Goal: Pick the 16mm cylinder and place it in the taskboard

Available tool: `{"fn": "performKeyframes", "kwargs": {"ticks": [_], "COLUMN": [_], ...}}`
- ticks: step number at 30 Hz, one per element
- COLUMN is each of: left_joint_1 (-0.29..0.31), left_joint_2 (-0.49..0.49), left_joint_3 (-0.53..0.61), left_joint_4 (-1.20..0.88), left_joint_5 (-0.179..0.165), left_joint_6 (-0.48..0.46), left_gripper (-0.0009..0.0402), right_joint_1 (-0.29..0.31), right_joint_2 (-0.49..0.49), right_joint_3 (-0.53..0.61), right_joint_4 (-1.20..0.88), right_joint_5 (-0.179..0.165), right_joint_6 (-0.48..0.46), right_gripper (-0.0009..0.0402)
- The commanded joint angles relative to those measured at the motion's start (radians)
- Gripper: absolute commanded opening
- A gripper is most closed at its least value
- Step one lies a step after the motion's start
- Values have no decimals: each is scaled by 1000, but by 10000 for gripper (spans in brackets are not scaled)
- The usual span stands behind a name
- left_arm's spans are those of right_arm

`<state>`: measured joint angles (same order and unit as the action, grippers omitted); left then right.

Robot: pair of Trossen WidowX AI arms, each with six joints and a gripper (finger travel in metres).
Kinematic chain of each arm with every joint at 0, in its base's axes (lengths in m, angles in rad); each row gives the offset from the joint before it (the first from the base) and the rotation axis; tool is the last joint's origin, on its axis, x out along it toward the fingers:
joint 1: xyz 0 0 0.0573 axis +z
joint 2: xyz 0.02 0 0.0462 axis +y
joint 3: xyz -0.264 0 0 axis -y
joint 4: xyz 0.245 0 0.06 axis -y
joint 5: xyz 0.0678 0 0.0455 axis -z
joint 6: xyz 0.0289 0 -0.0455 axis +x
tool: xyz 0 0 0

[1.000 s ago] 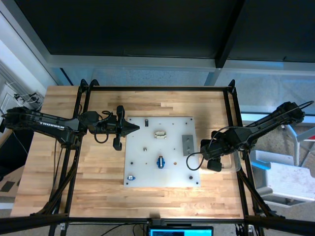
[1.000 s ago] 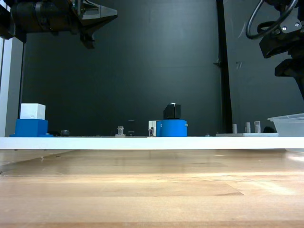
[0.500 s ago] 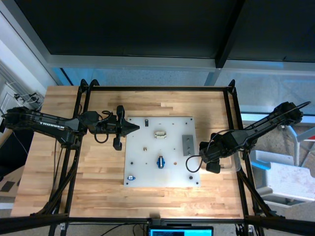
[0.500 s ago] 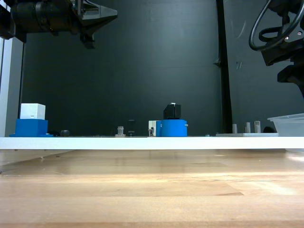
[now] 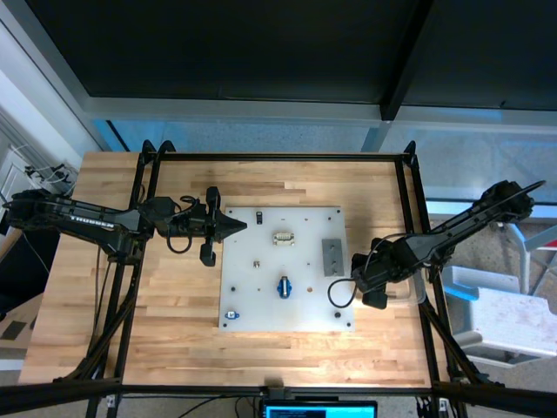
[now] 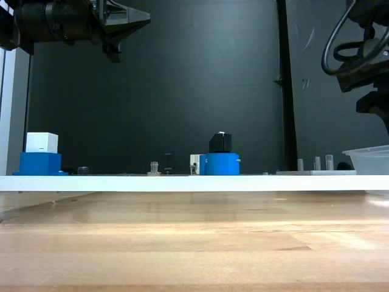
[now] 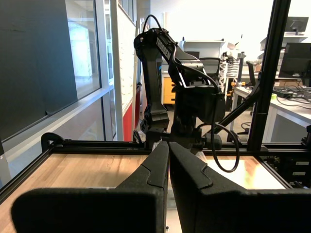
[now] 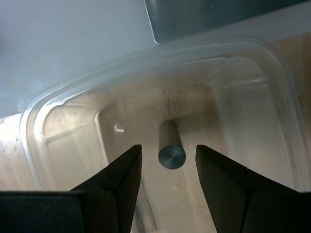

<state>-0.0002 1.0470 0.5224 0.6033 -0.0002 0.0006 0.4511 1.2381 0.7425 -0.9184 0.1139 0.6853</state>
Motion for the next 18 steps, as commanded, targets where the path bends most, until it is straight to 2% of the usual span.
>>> {"fn": "performKeyframes", "kwargs": {"ticks": [1, 18], "left_joint_1": [0, 0], "left_joint_2": [0, 0], "left_joint_3": [0, 0], "left_joint_4": [0, 0], "left_joint_5": [0, 0], "left_joint_6": [0, 0], "left_gripper": [0, 0], "right_joint_1": [1, 2], "right_joint_2": [14, 14], "right_joint_3": [-4, -64], "right_joint_4": [11, 92], "right_joint_5": [2, 0], "right_joint_6": [-6, -5], "right_gripper": [153, 153]}}
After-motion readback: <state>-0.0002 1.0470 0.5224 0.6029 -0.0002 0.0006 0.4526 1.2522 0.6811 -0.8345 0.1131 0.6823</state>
